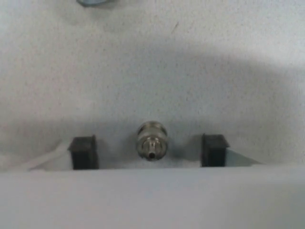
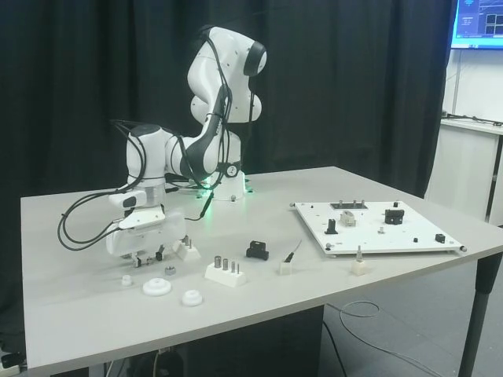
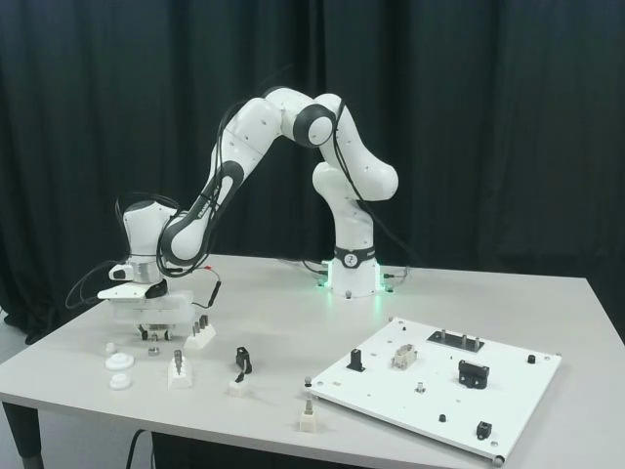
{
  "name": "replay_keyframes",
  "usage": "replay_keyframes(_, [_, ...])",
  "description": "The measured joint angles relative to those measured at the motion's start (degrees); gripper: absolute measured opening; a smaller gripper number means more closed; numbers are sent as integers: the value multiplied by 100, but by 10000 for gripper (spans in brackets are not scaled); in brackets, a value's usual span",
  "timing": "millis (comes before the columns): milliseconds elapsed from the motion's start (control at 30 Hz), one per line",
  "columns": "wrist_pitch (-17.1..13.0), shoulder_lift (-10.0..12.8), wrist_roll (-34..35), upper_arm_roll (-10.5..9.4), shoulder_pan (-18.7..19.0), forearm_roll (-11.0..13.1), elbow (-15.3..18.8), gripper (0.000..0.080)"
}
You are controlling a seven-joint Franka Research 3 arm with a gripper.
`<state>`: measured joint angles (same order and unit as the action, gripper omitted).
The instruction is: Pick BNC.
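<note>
Black curtains hang behind a grey bench (image 3: 488, 293) in a lab room. A white robot arm (image 3: 264, 127) is bolted near the back of the bench, with a green glow at its base. It reaches far out and down toward one end of the bench, the end away from the large plate.

The gripper (image 1: 151, 151) hangs low, just above the bench surface. In the wrist view its jaws stand wide open, one black fingertip on either side of the BNC (image 1: 152, 140). The BNC is a small metal connector, and it stands on the bench midway between the two fingertips, touching neither. The jaws hold nothing.

From the room views the gripper (image 2: 148, 256) is partly hidden under the white wrist housing, and the connector itself is too small to make out there.

Several small parts lie near the gripper. Two white gear-like discs (image 2: 157, 288) rest toward the front edge of the bench. Just beside them sits a small white block with upright pins (image 2: 225, 272). Further along are a small black part (image 2: 256, 250) and another little white block holding a thin tilted piece (image 2: 286, 265).

Well apart from all this, at the other end of the bench, lies a large white plate (image 3: 371, 386) carrying a few black and grey fixtures. A black cable (image 2: 78, 224) loops from the arm's wrist down toward the bench.
</note>
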<state>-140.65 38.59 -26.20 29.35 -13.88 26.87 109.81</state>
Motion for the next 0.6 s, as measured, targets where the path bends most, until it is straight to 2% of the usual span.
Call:
replay_keyframes(33, [0,0,0,0,0,9,0,517])
replay_keyframes(333, [-12,0,0,0,1,78,0,517])
replay_keyframes(367, [-17,-1,3,0,1,88,0,165])
replay_keyframes(500, [-46,-4,9,0,4,130,-1,165])
replay_keyframes(533, [-56,-6,10,0,6,145,-1,126])
replay_keyframes(600, [-71,-13,12,2,9,168,-4,126])
